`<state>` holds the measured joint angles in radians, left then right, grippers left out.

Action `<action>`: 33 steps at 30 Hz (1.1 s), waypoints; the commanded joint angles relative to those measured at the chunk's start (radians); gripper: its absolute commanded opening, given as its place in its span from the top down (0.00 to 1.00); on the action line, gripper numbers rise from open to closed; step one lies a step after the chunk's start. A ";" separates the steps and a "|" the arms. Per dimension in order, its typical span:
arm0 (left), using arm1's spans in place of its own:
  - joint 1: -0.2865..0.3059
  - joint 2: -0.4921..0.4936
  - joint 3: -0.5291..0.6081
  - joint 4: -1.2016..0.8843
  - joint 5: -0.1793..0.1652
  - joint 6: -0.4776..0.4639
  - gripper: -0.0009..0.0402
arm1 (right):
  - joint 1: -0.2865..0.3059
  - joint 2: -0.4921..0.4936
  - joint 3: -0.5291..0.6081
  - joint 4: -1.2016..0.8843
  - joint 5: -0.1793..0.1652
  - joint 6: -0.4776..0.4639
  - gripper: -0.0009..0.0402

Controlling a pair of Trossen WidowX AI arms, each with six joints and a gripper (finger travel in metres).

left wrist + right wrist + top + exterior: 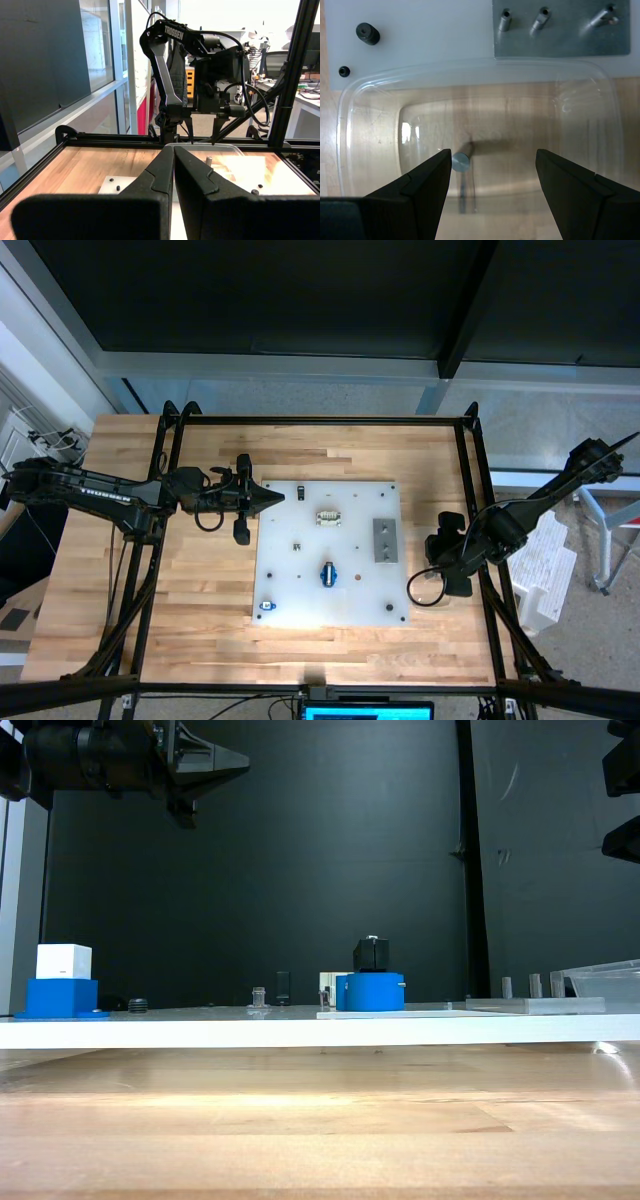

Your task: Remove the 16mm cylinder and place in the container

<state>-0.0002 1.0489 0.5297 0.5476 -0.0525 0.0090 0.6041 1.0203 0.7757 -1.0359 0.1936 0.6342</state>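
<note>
Fingers (425, 190) of the right gripper (493, 157) stand wide apart, holding nothing, and the gripper hangs directly above the container (365, 100). This clear tray sits on the wooden surface (200, 600), against the right edge of the white board (300, 540).

The 16mm cylinder (461, 161) shows inside the container's outline, close by one fingertip. Whether it touches that fingertip cannot be told. Its round end face turns up toward the right wrist camera. Its long axis therefore runs nearly along the line of sight, with the short body leaning a little away behind the face. A dark streak of shadow trails from it across the tray floor. Whether the peg rests flat on that floor cannot be told.

Just past the container's far rim, the grey block (560, 35) lies on the board with three other pegs standing in it. Two small black fittings (367, 33) sit on the board further along.

The left gripper (272, 497) hovers high over the board's left edge, well apart from the container and pointing toward the right arm. Its fingers (155, 180) are pressed together with nothing between them. A blue round fitting (328, 575) stands near the board's middle.
</note>
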 commanded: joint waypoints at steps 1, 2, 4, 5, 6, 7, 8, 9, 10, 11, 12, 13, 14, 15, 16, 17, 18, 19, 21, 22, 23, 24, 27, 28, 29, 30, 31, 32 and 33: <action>0.000 0.000 0.000 0.000 0.000 0.000 0.98 | 0.000 -0.005 0.001 -0.010 -0.002 0.005 0.40; 0.000 0.000 0.000 0.000 0.000 0.000 0.98 | 0.000 -0.005 0.001 -0.010 -0.002 0.005 0.40; 0.000 0.000 0.000 0.000 0.000 0.000 0.98 | 0.000 -0.010 0.001 -0.012 0.009 0.005 0.41; 0.000 0.000 0.000 0.000 0.000 0.000 0.98 | 0.000 -0.011 0.001 -0.013 0.022 0.005 0.41; 0.000 0.000 0.000 0.000 0.000 0.000 0.98 | 0.000 -0.013 0.001 -0.013 0.025 0.005 0.42; 0.000 0.000 0.000 0.000 0.000 0.000 0.98 | 0.000 -0.017 0.001 -0.013 0.027 0.001 0.43; 0.000 0.000 0.000 0.000 0.000 0.000 0.98 | -0.003 -0.023 0.001 -0.011 0.034 -0.005 0.45; 0.000 0.000 0.000 0.000 0.000 0.000 0.98 | -0.010 -0.030 0.001 -0.007 0.050 -0.014 0.46; 0.000 0.000 0.000 0.000 0.000 0.000 0.98 | -0.017 -0.037 0.001 0.000 0.059 -0.016 0.47; 0.000 0.000 0.000 0.000 0.000 0.000 0.98 | -0.025 -0.048 0.001 0.008 0.079 -0.023 0.49; 0.000 0.000 0.000 0.000 0.000 0.000 0.98 | -0.033 -0.060 0.001 0.019 0.093 -0.034 0.51; 0.000 0.000 0.000 0.000 0.000 0.000 0.98 | -0.045 -0.074 0.000 0.034 0.116 -0.047 0.53; 0.000 0.000 0.000 0.000 0.000 0.000 0.98 | -0.058 -0.087 0.000 0.050 0.136 -0.059 0.55; 0.000 0.000 0.000 0.000 0.000 0.000 0.98 | -0.071 -0.101 0.000 0.070 0.149 -0.081 0.58; 0.000 0.000 0.000 0.000 0.000 0.000 0.98 | -0.087 -0.113 0.000 0.099 0.158 -0.109 0.61; 0.000 0.000 0.000 0.000 0.000 0.000 0.98 | -0.106 -0.124 0.000 0.134 0.159 -0.145 0.63; 0.000 0.000 0.000 0.000 0.000 0.000 0.98 | -0.130 -0.132 0.000 0.173 0.158 -0.182 0.66; 0.000 0.000 0.000 0.000 0.000 0.000 0.98 | -0.155 -0.135 0.000 0.214 0.157 -0.219 0.69; 0.000 0.000 0.000 0.000 0.000 0.000 0.98 | -0.206 -0.135 0.000 0.299 0.153 -0.303 0.74; 0.000 0.000 0.000 0.000 0.000 0.000 0.98 | -0.232 -0.135 -0.001 0.344 0.150 -0.344 0.77; 0.000 0.000 0.000 0.000 0.000 0.000 0.98 | -0.260 -0.133 -0.003 0.390 0.144 -0.385 0.80; 0.000 0.000 0.000 0.000 0.000 0.000 0.98 | -0.288 -0.131 -0.006 0.439 0.135 -0.421 0.82; 0.000 0.000 0.000 0.000 0.000 0.000 0.98 | -0.378 -0.126 -0.019 0.584 0.051 -0.519 0.90; 0.000 0.000 0.000 0.000 0.000 0.000 0.98 | -0.406 -0.121 -0.025 0.636 0.021 -0.541 0.93; 0.000 0.000 0.000 0.000 0.000 0.000 0.98 | -0.431 -0.113 -0.030 0.682 0.000 -0.560 0.96; 0.000 0.000 0.000 0.000 0.000 0.000 0.98 | -0.454 -0.107 -0.033 0.723 -0.017 -0.579 0.98; 0.000 0.000 0.000 0.000 0.000 0.000 0.98 | -0.472 -0.097 -0.035 0.765 -0.027 -0.596 0.98; 0.000 0.000 0.000 0.000 0.000 0.000 0.98 | -0.488 -0.088 -0.038 0.807 -0.032 -0.610 0.97; 0.000 0.000 0.000 0.000 0.000 0.000 0.98 | -0.503 -0.078 -0.040 0.850 -0.038 -0.620 0.96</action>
<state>-0.0002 1.0489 0.5301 0.5476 -0.0525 0.0086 0.1196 0.9295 0.7391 -0.2390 0.1638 0.0277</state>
